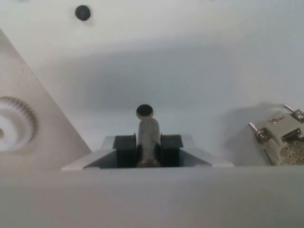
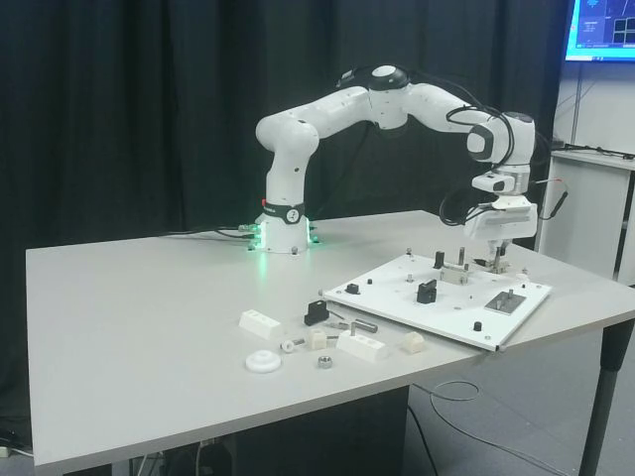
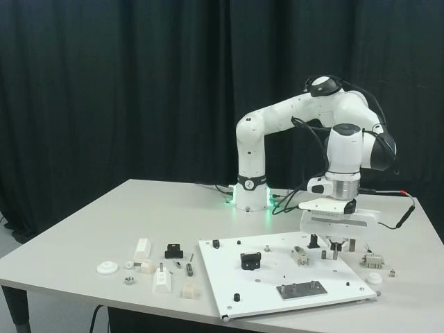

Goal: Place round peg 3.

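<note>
Grey metal shows between the black pads in our wrist view: the pincer (image 1: pixel 149 151) is clamped on the round peg (image 1: pixel 148 137), which stands upright with its tip just above a dark hole (image 1: pixel 144 111) in the white board (image 1: pixel 190 71). From the room views, we see the arm (image 3: pixel 298 111) hanging over the board's far corner on the table (image 2: pixel 129 307), near a white gear (image 1: pixel 12 124) and a connector (image 1: pixel 285 137).

white arm (image 3: pixel 298 111) (green glow at base) | white board (image 2: pixel 446 297) | grey table (image 2: pixel 129 307) | grey peg (image 1: pixel 148 142), black tip | black finger pads (image 1: pixel 124 149) | black curtain (image 3: pixel 125 83) | white gear (image 1: pixel 14 123)
</note>
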Robot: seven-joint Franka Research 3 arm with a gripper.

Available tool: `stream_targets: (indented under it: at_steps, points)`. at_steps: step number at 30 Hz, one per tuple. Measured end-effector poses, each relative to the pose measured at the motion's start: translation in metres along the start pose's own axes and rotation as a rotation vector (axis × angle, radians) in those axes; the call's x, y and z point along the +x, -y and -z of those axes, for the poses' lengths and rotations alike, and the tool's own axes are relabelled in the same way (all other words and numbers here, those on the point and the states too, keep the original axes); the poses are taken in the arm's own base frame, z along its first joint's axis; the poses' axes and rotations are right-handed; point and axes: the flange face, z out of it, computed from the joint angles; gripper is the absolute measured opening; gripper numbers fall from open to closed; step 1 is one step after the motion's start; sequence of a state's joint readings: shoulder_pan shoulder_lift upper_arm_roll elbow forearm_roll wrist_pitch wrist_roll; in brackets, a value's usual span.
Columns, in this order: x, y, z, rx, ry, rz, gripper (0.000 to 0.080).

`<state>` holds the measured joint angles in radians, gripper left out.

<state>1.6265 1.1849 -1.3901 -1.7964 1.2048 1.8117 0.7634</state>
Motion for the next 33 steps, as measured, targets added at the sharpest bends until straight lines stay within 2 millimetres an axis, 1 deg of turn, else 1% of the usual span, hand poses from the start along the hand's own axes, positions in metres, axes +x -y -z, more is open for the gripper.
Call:
stream_targets:
  at_steps: [12,19,27,33]
  points:
    - [-0.002,0.001,-0.002,-0.002,0.001,0.003,0.0104]
    - [-0.007,0.002,-0.004,-0.003,0.005,0.012,0.0104]
    - [-0.025,0.006,-0.009,-0.011,0.018,0.021,0.0104]
    - [-0.043,0.004,-0.013,-0.046,0.037,0.026,0.0104]
